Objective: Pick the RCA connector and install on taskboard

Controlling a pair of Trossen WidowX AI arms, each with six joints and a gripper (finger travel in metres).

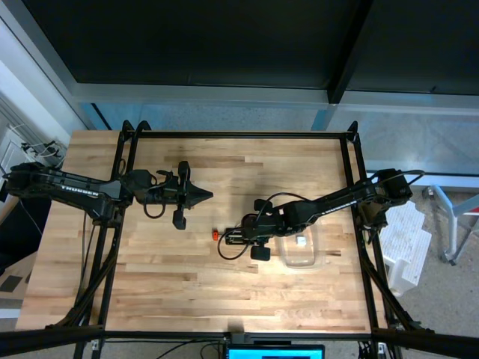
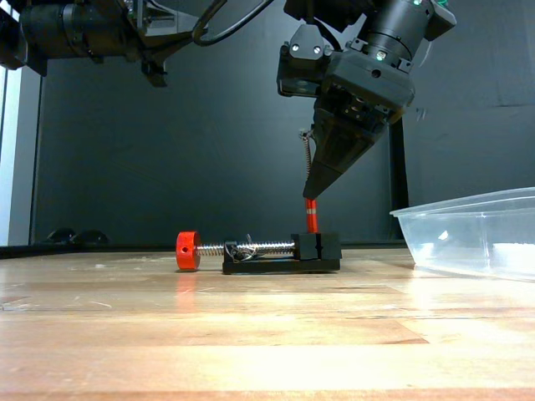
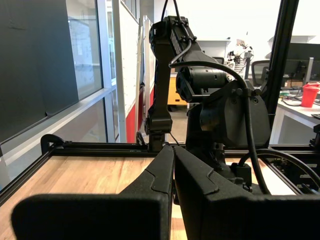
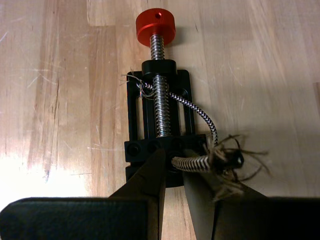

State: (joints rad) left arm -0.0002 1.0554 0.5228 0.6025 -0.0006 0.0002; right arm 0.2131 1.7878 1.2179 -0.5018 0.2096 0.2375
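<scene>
Red RCA connector (image 2: 311, 215) is pinched tight in my right gripper (image 2: 311, 191), its tip touching the taskboard (image 2: 322, 249). I think I'm plugging it in; next, push straight down gently. My left gripper (image 1: 203, 196) hangs well apart, closed, empty.

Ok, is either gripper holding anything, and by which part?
Right gripper pinches the RCA connector by its top end, over the taskboard. Left gripper, raised at left, holds nothing.

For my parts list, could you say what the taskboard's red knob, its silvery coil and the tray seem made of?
Knob: probably anodised metal, satin red. Coil: steel-like, glinting. Tray: clear, see-through plastic. Right gripper holds the RCA connector at the taskboard; left gripper hangs over the table's left.
</scene>
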